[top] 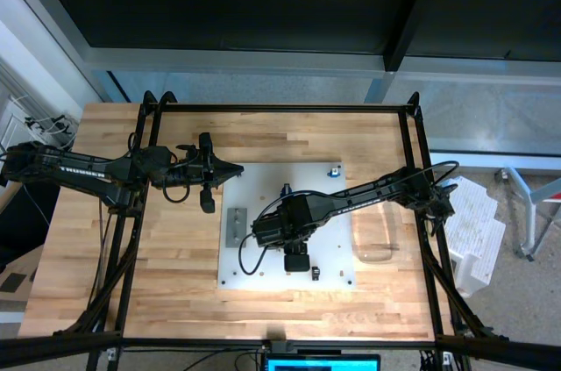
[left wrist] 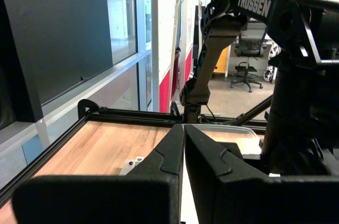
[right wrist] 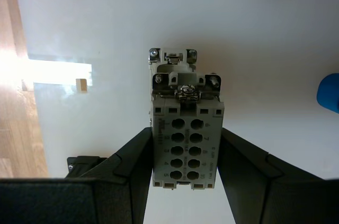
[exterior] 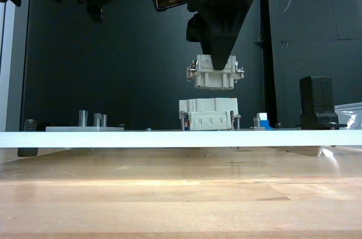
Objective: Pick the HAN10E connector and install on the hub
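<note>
Centrally, right pincer (exterior: 218, 62) grasping HAN10E connector (exterior: 215, 79) above hub (exterior: 208, 113) on white board (top: 263, 270), wooden table (top: 166, 257), left pincer (left wrist: 184, 147) clenched, raised leftward.

The HAN10E connector (right wrist: 184, 144) covers most of the hub (right wrist: 170, 57) beneath it.

This is a robotics lab in an office building. Two black Trossen arms, left (top: 83, 171) and right (top: 368, 194), flank a black-framed wooden counter (top: 175, 301) carrying a white task board (top: 263, 276). Beyond are glass partitions (left wrist: 124, 15) and an office chair (left wrist: 246, 66).
</note>
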You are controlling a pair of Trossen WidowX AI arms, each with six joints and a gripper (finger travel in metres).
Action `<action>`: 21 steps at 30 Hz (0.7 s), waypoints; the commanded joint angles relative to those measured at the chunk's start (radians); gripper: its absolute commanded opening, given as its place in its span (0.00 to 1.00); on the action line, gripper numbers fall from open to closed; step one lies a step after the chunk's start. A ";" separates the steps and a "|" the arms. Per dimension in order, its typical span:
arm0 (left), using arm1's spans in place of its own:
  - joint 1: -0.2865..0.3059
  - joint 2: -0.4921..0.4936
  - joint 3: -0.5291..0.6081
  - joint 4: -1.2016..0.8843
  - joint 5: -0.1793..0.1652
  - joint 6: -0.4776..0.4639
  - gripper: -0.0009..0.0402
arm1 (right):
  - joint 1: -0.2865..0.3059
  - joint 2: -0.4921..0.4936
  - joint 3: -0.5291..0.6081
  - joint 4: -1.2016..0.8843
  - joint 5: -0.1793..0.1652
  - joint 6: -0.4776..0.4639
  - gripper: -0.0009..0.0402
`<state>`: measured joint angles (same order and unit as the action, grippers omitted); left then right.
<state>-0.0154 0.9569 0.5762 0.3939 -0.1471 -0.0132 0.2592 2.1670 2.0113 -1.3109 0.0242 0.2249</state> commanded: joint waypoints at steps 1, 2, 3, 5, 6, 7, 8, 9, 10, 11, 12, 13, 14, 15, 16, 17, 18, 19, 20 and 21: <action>0.000 0.000 0.000 -0.001 0.000 0.000 0.02 | 0.000 0.024 0.025 -0.013 0.001 0.001 0.14; 0.000 0.000 0.000 0.000 0.000 0.000 0.02 | 0.000 0.031 0.040 -0.023 0.000 0.002 0.14; 0.000 0.000 0.000 0.000 0.000 0.000 0.02 | 0.000 0.041 0.057 -0.034 -0.001 0.002 0.14; 0.000 0.000 0.000 0.000 0.000 0.000 0.02 | 0.000 0.060 0.089 -0.045 0.001 0.001 0.14; 0.000 0.000 0.000 0.000 0.000 0.000 0.02 | 0.000 0.068 0.102 -0.046 0.000 0.002 0.14; 0.000 0.000 0.000 0.000 0.000 0.000 0.02 | 0.000 0.069 0.111 -0.047 0.000 0.001 0.14; 0.000 0.000 0.000 0.000 0.000 0.000 0.02 | 0.000 0.071 0.115 -0.047 0.001 0.001 0.14; 0.000 0.000 0.000 0.000 0.000 0.000 0.02 | 0.000 0.078 0.116 -0.047 0.001 0.001 0.14; 0.000 0.000 0.000 0.000 0.000 0.000 0.02 | 0.000 0.081 0.117 -0.052 0.001 0.001 0.14; 0.000 0.000 0.000 0.000 0.000 0.000 0.02 | 0.000 0.081 0.117 -0.054 0.000 0.002 0.14; 0.000 0.000 0.000 0.000 0.000 0.000 0.02 | 0.000 0.081 0.116 -0.055 0.000 0.002 0.14; 0.000 0.000 0.000 0.000 0.000 0.000 0.02 | 0.001 0.081 0.112 -0.053 0.000 0.002 0.14; 0.000 0.000 0.000 -0.001 0.000 0.000 0.02 | 0.001 0.081 0.108 -0.053 0.000 0.002 0.14; 0.000 0.000 0.000 -0.001 0.000 0.000 0.02 | 0.001 0.081 0.106 -0.053 0.000 0.002 0.14; 0.000 0.000 0.000 0.000 0.000 0.000 0.02 | 0.002 0.081 0.106 -0.054 0.000 0.002 0.14; 0.000 0.000 0.000 0.000 0.000 0.000 0.02 | 0.002 0.081 0.106 -0.054 0.000 0.002 0.14; 0.000 0.000 0.000 0.000 0.000 0.000 0.02 | 0.002 0.081 0.106 -0.054 0.000 0.002 0.14; 0.000 0.000 0.000 0.000 0.000 0.000 0.02 | 0.003 0.081 0.106 -0.054 0.000 0.002 0.14; 0.000 0.000 0.000 -0.001 0.000 0.000 0.02 | 0.003 0.081 0.106 -0.054 0.001 0.002 0.14; 0.000 0.000 0.000 -0.001 0.000 0.000 0.02 | 0.003 0.081 0.105 -0.053 0.001 0.002 0.14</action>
<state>-0.0154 0.9569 0.5762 0.3939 -0.1471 -0.0132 0.2615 2.2494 2.1185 -1.3655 0.0242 0.2256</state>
